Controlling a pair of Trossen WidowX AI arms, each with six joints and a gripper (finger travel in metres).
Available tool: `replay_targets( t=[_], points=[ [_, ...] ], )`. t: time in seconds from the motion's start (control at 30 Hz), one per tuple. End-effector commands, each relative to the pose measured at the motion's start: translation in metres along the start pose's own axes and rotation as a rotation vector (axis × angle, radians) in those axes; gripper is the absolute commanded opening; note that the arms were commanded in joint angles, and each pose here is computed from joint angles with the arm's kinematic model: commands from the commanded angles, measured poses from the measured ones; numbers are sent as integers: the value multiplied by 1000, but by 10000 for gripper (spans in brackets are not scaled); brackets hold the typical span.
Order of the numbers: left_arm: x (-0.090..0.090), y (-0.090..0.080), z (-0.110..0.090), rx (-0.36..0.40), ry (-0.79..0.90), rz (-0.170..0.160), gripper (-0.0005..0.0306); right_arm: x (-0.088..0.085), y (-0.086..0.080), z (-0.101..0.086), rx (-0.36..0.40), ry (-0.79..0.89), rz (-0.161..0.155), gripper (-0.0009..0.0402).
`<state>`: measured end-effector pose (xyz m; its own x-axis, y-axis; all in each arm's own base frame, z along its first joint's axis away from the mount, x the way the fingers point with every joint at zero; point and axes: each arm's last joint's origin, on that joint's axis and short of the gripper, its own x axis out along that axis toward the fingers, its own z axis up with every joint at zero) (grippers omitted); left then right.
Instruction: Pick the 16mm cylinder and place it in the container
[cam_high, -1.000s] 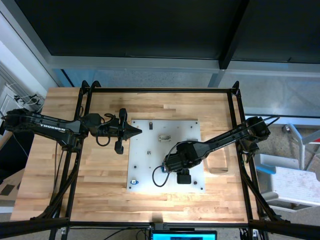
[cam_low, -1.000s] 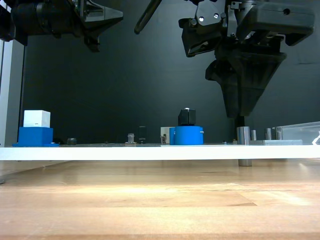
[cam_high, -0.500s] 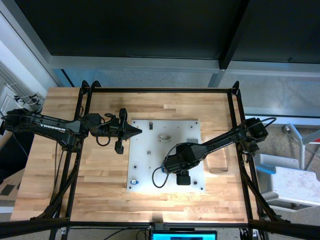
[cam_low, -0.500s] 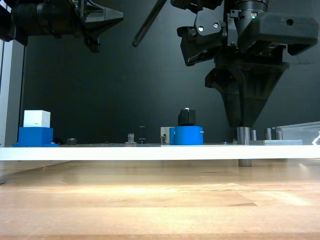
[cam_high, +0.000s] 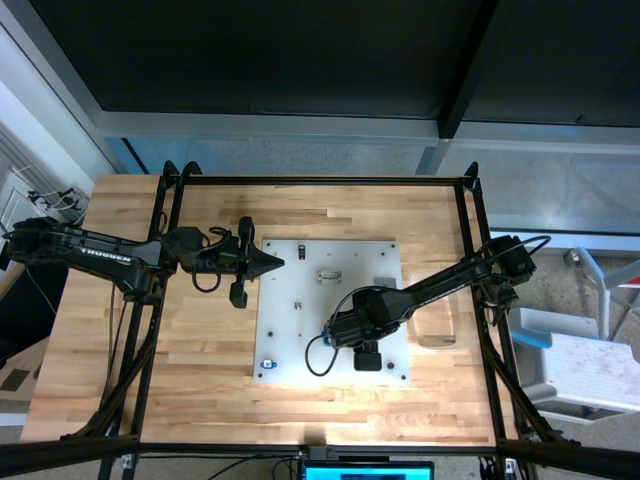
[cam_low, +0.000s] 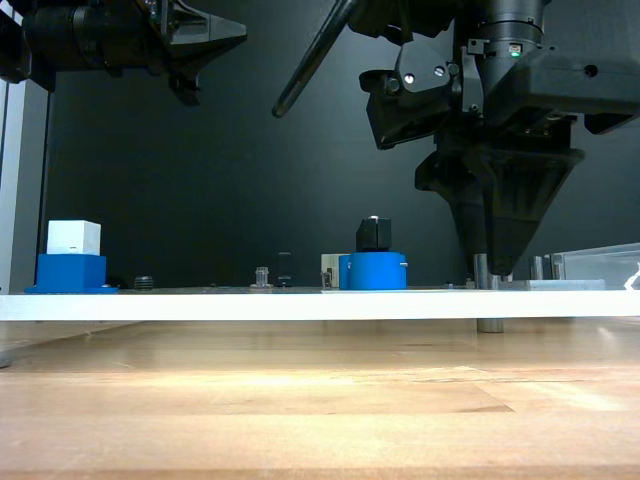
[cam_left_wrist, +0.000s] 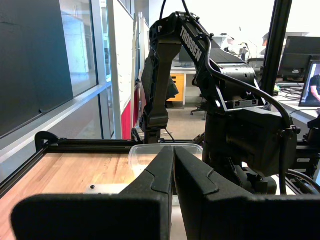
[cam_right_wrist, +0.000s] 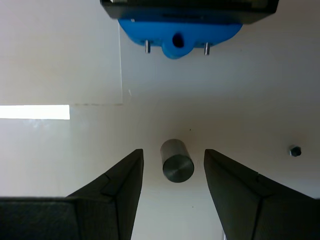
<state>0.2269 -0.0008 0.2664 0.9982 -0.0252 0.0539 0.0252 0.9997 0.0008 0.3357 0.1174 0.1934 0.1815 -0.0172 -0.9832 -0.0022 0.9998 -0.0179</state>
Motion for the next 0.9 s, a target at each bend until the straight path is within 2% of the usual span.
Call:
replay_targets(
  t=[0.03, 0.6, 0.9],
  points=[
    [0, 0, 0, 0, 0, 0, 0, 1, 0, -1, 0, 3, -1, 159],
    [0, 0, 0, 0, 0, 0, 0, 1, 0, 0, -1, -1, 2, 53],
    [0, 0, 0, 0, 0, 0, 0, -1, 0, -1, -1, -7, 5, 23]
  ],
)
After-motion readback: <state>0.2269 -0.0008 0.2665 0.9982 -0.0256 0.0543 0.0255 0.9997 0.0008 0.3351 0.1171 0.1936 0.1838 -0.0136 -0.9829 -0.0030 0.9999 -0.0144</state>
